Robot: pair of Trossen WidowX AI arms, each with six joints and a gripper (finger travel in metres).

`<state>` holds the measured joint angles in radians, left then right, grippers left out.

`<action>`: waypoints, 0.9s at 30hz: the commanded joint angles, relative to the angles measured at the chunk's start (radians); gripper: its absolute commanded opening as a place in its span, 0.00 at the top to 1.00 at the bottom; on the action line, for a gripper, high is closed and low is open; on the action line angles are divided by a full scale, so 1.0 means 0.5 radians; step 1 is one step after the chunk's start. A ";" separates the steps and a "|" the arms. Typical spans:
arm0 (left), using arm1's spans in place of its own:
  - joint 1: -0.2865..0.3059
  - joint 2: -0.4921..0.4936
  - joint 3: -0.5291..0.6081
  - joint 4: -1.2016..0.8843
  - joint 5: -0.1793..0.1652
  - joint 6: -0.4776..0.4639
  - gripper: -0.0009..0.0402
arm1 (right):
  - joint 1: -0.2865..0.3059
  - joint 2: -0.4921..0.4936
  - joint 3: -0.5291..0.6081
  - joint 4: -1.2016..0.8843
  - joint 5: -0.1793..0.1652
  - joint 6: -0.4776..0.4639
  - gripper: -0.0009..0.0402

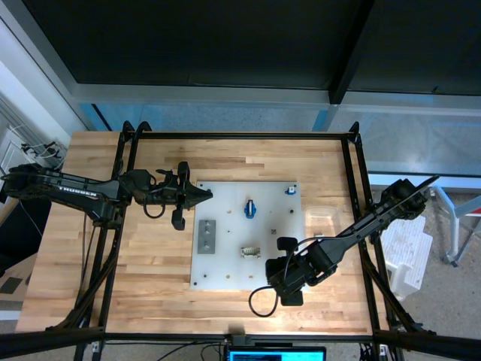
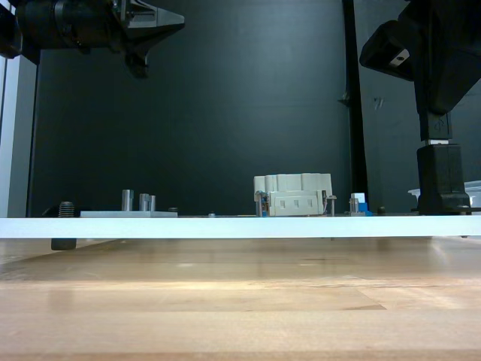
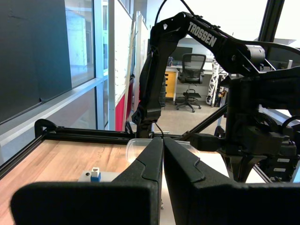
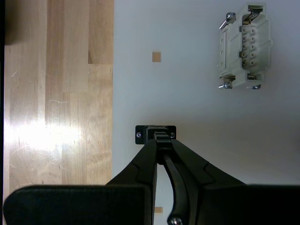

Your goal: Pick the USB connector and install on taskboard

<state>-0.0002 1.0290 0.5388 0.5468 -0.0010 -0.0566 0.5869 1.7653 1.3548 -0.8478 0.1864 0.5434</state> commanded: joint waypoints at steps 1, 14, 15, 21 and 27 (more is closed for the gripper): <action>0.000 0.000 0.000 0.002 0.000 0.001 0.98 | 0.002 0.008 -0.005 -0.005 -0.011 0.003 0.98; 0.000 0.001 0.000 0.001 0.000 0.001 0.98 | 0.005 0.004 0.019 -0.008 -0.012 0.005 0.90; 0.000 0.001 0.000 0.002 0.001 0.001 0.98 | 0.005 0.004 0.021 -0.008 -0.012 0.005 0.88; 0.001 0.001 0.000 0.001 0.000 0.001 0.98 | 0.005 0.003 0.048 -0.031 -0.010 0.021 0.80; 0.000 0.000 0.000 0.001 0.001 0.001 0.98 | 0.007 -0.013 0.050 -0.060 -0.010 0.021 0.71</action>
